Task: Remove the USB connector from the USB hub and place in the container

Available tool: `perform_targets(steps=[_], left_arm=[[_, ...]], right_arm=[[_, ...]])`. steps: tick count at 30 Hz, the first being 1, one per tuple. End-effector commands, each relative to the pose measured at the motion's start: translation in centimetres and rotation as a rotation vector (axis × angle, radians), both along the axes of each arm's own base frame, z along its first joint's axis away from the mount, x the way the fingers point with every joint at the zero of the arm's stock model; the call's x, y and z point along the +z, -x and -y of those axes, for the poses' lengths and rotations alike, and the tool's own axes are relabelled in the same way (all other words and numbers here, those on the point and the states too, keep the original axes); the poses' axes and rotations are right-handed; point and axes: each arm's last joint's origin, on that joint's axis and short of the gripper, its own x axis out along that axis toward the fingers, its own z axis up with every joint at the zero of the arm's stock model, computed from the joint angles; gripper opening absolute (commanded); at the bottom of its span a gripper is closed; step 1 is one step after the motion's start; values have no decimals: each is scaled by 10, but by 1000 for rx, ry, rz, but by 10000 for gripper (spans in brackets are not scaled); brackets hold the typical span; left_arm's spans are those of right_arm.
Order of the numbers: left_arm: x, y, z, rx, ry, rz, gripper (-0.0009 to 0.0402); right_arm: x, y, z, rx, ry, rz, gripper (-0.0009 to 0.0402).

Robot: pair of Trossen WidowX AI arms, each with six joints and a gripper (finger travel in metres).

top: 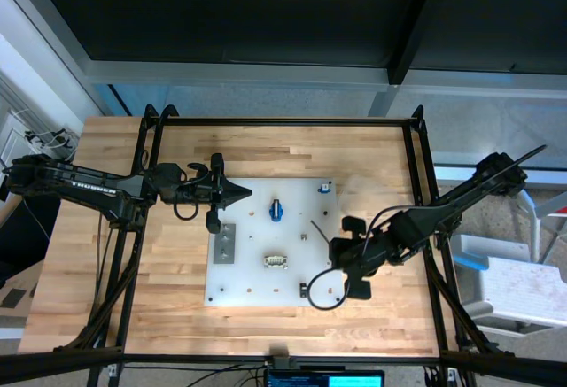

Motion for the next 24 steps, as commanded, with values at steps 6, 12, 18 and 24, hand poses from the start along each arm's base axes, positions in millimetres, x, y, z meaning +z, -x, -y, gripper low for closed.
perform_targets(steps=[6,12,18,24], left_arm=[[0,0,0,0,0,0,1],[0,0,0,0,0,0,1],[0,0,0,0,0,0,1],[0,0,0,0,0,0,1]], right_arm=[[10,15,27,-40,51,-68,0],[16,22,46,-74,77,-103,0],[20,32,65,-114,97,-138,0],[20,40,80,-145,113,-161,0]])
